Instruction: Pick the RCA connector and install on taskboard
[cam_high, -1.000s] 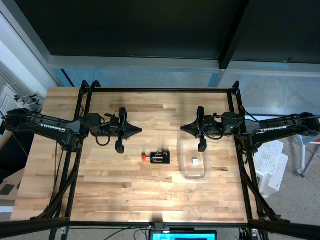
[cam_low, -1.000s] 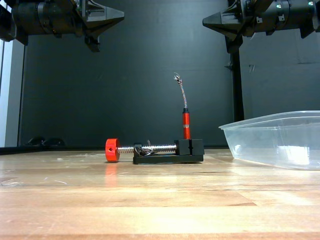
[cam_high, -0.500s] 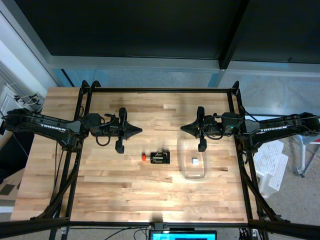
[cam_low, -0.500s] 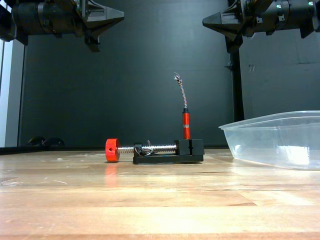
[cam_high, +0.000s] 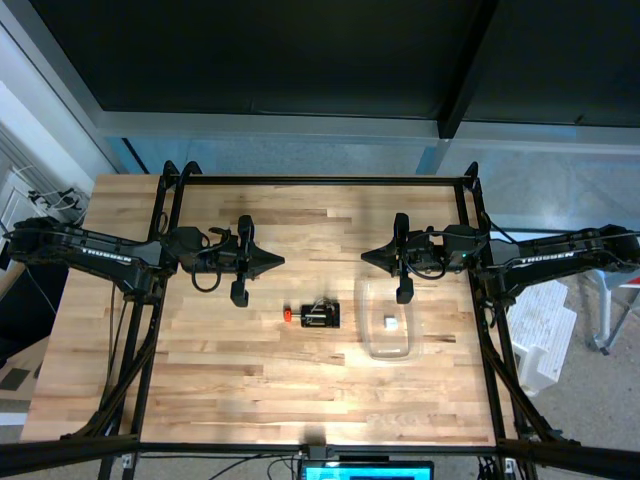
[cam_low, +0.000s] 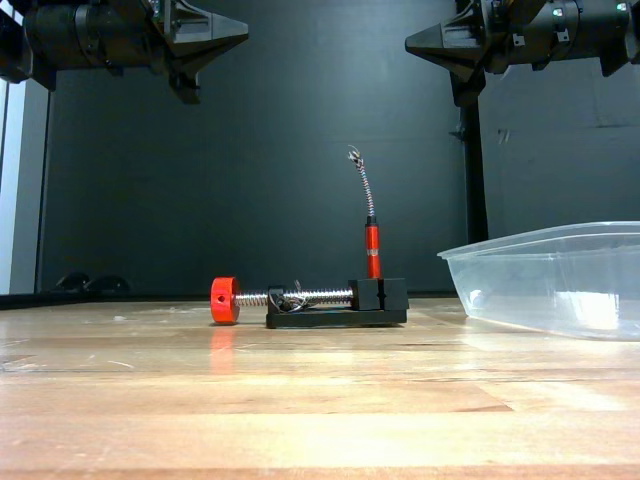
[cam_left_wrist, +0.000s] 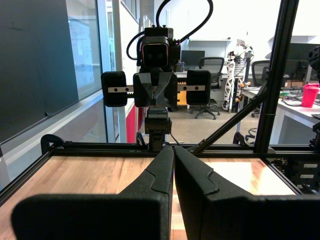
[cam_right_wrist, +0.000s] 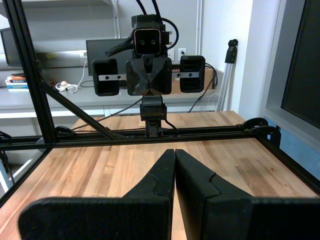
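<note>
Standing connector (cam_low: 372, 250): upright on vise (cam_low: 335, 305), nothing holding it.
Left gripper (cam_left_wrist: 173, 150): fingers pressed together, high and left of vise.
Right gripper (cam_right_wrist: 175, 152): fingers pressed together, high and right of vise.

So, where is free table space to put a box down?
Bare wood runs along the table's near edge, before the vise and clear tray, and left of the red knob. Crowded: the gap between vise and tray; the connector stands on the vise. Left end effector and right end effector hang shut above, farther back.
</note>
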